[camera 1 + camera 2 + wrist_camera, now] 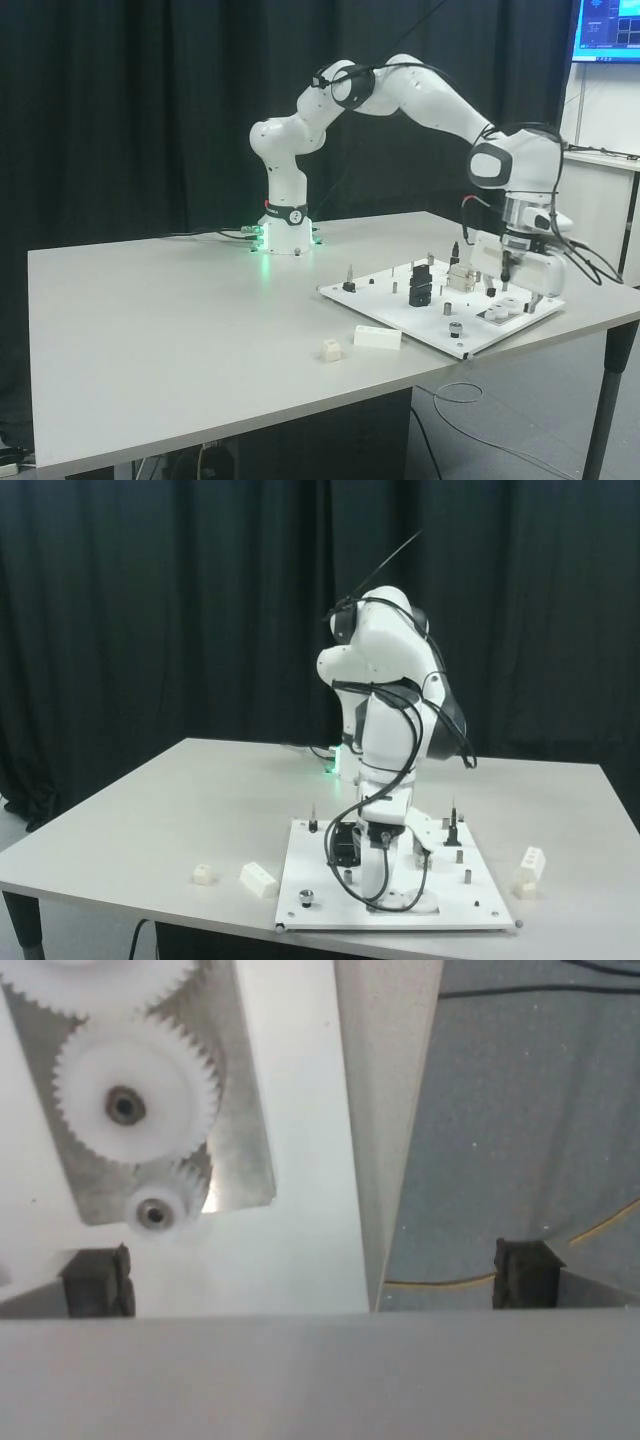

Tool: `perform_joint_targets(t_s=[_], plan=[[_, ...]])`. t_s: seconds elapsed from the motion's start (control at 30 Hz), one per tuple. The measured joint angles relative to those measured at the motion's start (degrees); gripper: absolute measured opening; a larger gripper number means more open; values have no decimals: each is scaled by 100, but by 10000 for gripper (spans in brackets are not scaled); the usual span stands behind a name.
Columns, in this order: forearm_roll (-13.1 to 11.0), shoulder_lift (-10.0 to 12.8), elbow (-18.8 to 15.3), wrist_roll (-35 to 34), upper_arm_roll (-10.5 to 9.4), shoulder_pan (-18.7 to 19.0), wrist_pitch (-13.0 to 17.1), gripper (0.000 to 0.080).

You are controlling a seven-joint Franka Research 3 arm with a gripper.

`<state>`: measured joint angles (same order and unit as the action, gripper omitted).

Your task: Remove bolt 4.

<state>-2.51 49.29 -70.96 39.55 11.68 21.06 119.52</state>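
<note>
Approach step: gripper (pixel 310 1275) hovering open wide, empty, over white board (pixel 400 310) at right of frame. Bolt 4 not identifiable; gears (pixel 135 1095) upper left. Next needing alignment, descent.

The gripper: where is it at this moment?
In the first room view the gripper hangs low over the white board's far corner by the table edge, above the white gears seen in the wrist view.
</note>
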Motion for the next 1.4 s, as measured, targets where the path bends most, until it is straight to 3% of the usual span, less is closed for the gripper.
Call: perform_joint_targets(t_s=[1.4], plan=[[56, -127, 446, -355, 13, 47, -787, 800]])
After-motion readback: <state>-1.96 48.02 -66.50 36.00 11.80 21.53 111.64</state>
